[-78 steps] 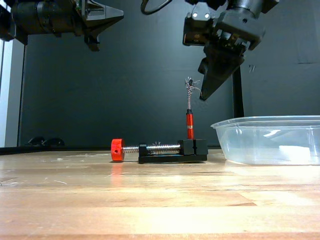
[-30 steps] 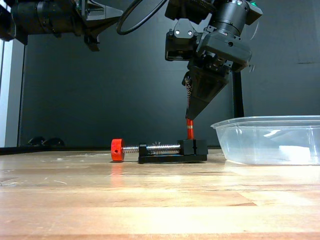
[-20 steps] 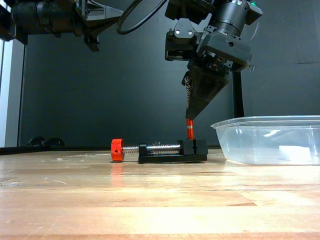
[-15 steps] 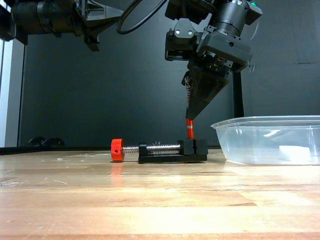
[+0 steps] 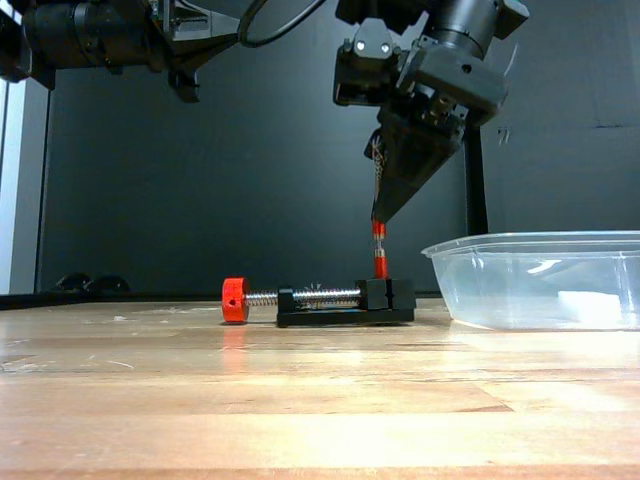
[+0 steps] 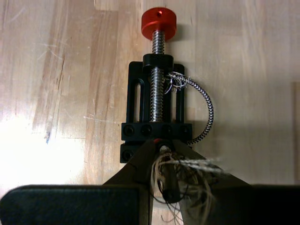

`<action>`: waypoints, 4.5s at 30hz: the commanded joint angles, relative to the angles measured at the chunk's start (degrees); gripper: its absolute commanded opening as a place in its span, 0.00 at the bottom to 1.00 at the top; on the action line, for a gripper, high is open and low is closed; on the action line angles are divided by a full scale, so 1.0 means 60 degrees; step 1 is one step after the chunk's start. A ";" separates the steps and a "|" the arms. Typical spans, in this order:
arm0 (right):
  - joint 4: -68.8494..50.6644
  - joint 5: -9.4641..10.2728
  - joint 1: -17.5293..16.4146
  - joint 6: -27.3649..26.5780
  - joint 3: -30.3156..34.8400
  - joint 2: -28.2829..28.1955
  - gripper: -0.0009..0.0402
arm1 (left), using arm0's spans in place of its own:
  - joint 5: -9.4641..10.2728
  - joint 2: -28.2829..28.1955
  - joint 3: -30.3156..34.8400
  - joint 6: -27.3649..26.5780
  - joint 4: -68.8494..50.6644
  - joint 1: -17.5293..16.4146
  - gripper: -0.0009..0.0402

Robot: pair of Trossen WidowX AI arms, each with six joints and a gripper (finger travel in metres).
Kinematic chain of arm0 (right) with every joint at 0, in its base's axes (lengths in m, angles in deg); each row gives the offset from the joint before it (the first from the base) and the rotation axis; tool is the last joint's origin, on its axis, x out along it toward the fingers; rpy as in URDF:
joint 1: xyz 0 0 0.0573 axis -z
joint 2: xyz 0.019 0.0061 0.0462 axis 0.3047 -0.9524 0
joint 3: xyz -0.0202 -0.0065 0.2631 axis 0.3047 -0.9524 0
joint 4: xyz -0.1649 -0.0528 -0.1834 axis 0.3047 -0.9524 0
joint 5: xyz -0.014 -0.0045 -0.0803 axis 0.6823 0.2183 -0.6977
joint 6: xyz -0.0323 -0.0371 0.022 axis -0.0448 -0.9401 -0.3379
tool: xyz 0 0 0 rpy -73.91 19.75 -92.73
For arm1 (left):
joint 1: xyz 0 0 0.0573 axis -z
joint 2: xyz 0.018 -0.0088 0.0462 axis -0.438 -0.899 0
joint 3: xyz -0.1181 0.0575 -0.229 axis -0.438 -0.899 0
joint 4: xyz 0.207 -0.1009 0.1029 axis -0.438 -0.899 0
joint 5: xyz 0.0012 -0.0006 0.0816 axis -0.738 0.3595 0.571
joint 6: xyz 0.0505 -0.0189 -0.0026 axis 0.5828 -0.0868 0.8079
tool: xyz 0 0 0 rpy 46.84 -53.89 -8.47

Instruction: Remove the RCA connector from the receptacle and place in the container

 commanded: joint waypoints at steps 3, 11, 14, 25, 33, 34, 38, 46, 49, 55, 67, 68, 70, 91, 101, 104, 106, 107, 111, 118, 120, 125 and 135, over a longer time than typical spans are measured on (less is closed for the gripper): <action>-0.0102 0.0000 -0.0007 -0.0022 0.0011 0.0444 0.03 | -0.0004 0.0000 0.0000 0.0000 0.0000 -0.0004 0.02; -0.0117 0.0000 -0.0007 -0.0015 0.0011 0.1246 0.03 | -0.0004 0.0000 0.0000 0.0000 0.0000 -0.0004 0.02; -0.0117 0.0004 -0.0007 -0.0015 0.0011 0.1413 0.03 | -0.0004 0.0000 0.0000 0.0000 0.0000 0.0000 0.02; -0.0117 0.0000 -0.0186 0.0284 -0.0437 0.2160 0.03 | -0.0004 0.0000 0.0000 0.0000 0.0000 0.0000 0.02; -0.0124 -0.0018 -0.0648 0.0922 -0.1770 0.3344 0.03 | -0.0004 0.0000 0.0000 0.0000 0.0000 -0.0004 0.02; -0.0120 -0.0022 -0.0707 0.0998 -0.1942 0.3501 0.03 | -0.0004 0.0000 0.0000 0.0000 0.0000 0.0000 0.02; -0.0204 -0.0178 -0.0925 0.1249 -0.2506 0.3942 0.03 | -0.0004 0.0000 0.0000 0.0000 0.0000 0.0000 0.02; -0.0310 -0.0251 -0.1158 0.1610 -0.3577 0.4874 0.05 | -0.0004 0.0000 0.0000 0.0000 -0.0004 0.0000 0.02; -0.0372 -0.0259 -0.1191 0.1705 -0.3956 0.5191 0.06 | -0.0004 0.0000 0.0000 0.0000 0.0000 0.0000 0.02; -0.0663 -0.0288 -0.1213 0.1712 -0.4543 0.5621 0.08 | -0.0004 0.0000 0.0000 0.0000 -0.0004 -0.0004 0.02; -0.1042 -0.0284 -0.1275 0.1712 -0.4947 0.5668 0.16 | 0.0000 0.0000 0.0000 0.0000 0.0000 0.0000 0.02; -0.1045 -0.0284 -0.1275 0.1708 -0.4947 0.5668 0.18 | -0.0004 0.0000 0.0000 0.0000 0.0000 0.0000 0.02; -0.1045 -0.0284 -0.1279 0.1712 -0.4947 0.5668 0.20 | -0.0004 0.0000 0.0000 0.0000 0.0000 -0.0004 0.02; -0.1042 -0.0244 -0.1282 0.1654 -0.4612 0.5778 0.28 | -0.0004 0.0000 0.0000 0.0000 0.0000 -0.0004 0.02; -0.0725 -0.0280 -0.0146 0.0288 -0.3104 0.6309 0.17 | -0.0004 0.0000 0.0000 0.0000 0.0000 0.0000 0.02; -0.0277 -0.0229 0.0379 -0.0299 -0.2845 0.6313 0.10 | -0.0004 0.0000 0.0000 0.0000 0.0000 -0.0004 0.02; 0.0164 -0.0117 0.0641 -0.0579 -0.2765 0.6309 0.05 | -0.0004 0.0000 0.0000 0.0000 0.0000 0.0000 0.02; 0.0393 0.0007 0.0754 -0.0670 -0.2761 0.6309 0.02 | -0.0004 0.0000 0.0000 0.0000 0.0000 -0.0004 0.02; 0.1461 0.0586 0.1096 -0.1053 -0.2849 0.6313 0.02 | -0.0004 0.0000 0.0000 0.0000 0.0000 -0.0004 0.02; 0.3803 0.1162 0.1566 -0.1381 -0.3151 0.6339 0.02 | -0.0004 0.0000 0.0000 0.0000 -0.0004 -0.0004 0.02; 0.4492 0.1184 0.1570 -0.1351 -0.3282 0.6346 0.02 | -0.0004 0.0000 0.0000 0.0000 0.0000 0.0000 0.02; 0.5796 0.1166 0.1581 -0.1253 -0.3665 0.6353 0.02 | -0.0004 0.0000 0.0000 0.0000 0.0000 0.0000 0.02; 0.8415 0.1195 0.1574 -0.1111 -0.4645 0.6437 0.02 | -0.0004 0.0000 0.0000 0.0000 0.0000 -0.0004 0.02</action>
